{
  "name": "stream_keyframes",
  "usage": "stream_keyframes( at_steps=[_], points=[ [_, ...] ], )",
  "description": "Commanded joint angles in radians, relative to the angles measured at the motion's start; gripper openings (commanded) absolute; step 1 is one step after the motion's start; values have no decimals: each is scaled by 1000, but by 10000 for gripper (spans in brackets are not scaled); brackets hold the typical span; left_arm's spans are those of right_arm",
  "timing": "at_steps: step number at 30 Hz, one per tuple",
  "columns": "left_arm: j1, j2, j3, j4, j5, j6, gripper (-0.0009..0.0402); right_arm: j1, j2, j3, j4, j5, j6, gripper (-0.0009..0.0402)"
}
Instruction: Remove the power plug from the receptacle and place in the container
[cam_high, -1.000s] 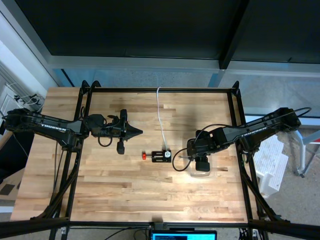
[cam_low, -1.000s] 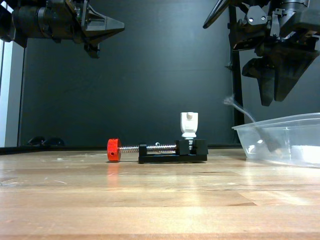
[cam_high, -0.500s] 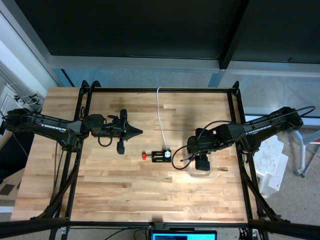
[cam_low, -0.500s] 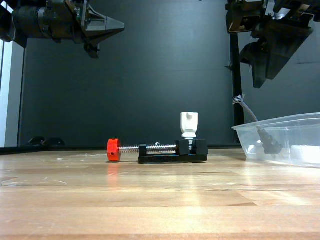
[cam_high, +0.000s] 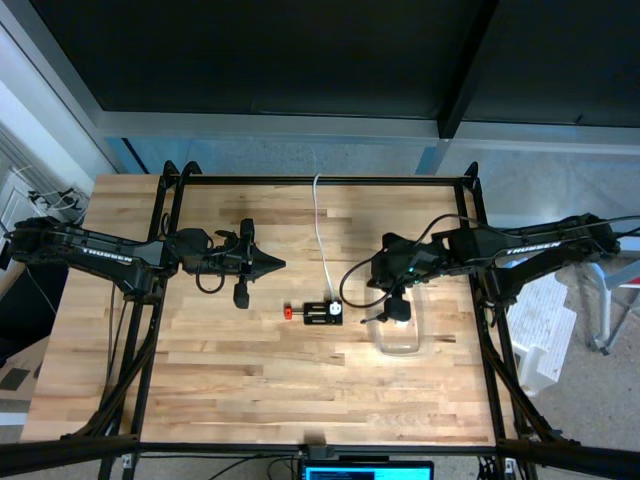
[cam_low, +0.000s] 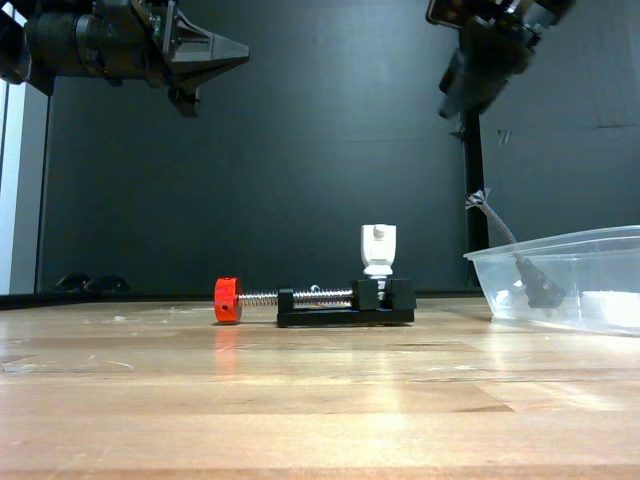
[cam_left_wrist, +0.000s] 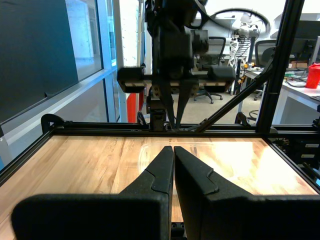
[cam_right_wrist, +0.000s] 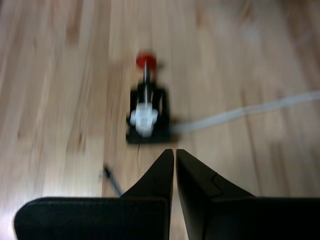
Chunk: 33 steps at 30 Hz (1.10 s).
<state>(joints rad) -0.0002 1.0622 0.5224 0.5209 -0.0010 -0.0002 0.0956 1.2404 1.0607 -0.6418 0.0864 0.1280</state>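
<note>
The right claw (cam_right_wrist: 174, 151), shut and empty, is held high right of the receptacle (cam_low: 345, 305); the left claw (cam_left_wrist: 173, 148), closed, is parked high left. The power plug (cam_low: 545, 292), judged light, stiff and best pinched by its body, is seen inside the container (cam_low: 600, 262).

The left arm reaches in level from its edge. The left gripper (cam_left_wrist: 173, 148) is held high and points horizontally toward the middle, jaws pressed together at the tips. The right arm stretches inward with its wrist bent down. The right gripper (cam_right_wrist: 174, 150) hangs high, angled downward, jaws closed tip to tip.
</note>
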Motion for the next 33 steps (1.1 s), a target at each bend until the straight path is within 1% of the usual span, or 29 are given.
stream_keyframes(
  at_steps=[1, 4, 7, 8, 13, 15, 19, 21, 24, 25, 29, 30, 31, 33],
  points=[
    [0, 0, 0, 0, 0, 0, 0, -47, -28, -22, 101, -1, -36, -2],
    [0, 0, 0, 0, 0, 0, 0, -75, -42, -34, 197, -5, -77, 2],
    [0, 0, 0, 0, 0, 0, 0, -102, -53, -52, 301, -52, -104, 0],
    [0, 0, 0, 0, 0, 0, 0, -112, -58, -61, 335, -63, -110, 0],
    [0, 0, 0, 0, 0, 0, 0, -138, -76, -119, 507, -67, -115, 0],
    [0, 0, 0, 0, 0, 0, 0, -142, -82, -156, 605, -92, -109, 0],
    [0, 0, 0, 0, 0, 0, 0, -144, -89, -251, 829, -91, -101, 0],
    [0, 0, 0, 0, 0, 0, 0, -146, -89, -294, 922, -96, -100, 0],
    [0, 0, 0, 0, 0, 0, 0, -153, -89, -345, 1035, -146, -82, 0],
    [0, 0, 0, 0, 0, 0, 0, -155, -89, -361, 1072, -158, -74, 0],
    [0, 0, 0, 0, 0, 0, 0, -155, -89, -414, 1180, -151, -72, 0],
    [0, 0, 0, 0, 0, 0, 0, -155, -89, -422, 1192, -145, -66, 0],
    [0, 0, 0, 0, 0, 0, 0, -155, -89, -431, 1203, -130, -63, 0],
    [0, 0, 0, 0, 0, 0, 0, -154, -89, -450, 1231, -129, -61, 0]
  ],
)
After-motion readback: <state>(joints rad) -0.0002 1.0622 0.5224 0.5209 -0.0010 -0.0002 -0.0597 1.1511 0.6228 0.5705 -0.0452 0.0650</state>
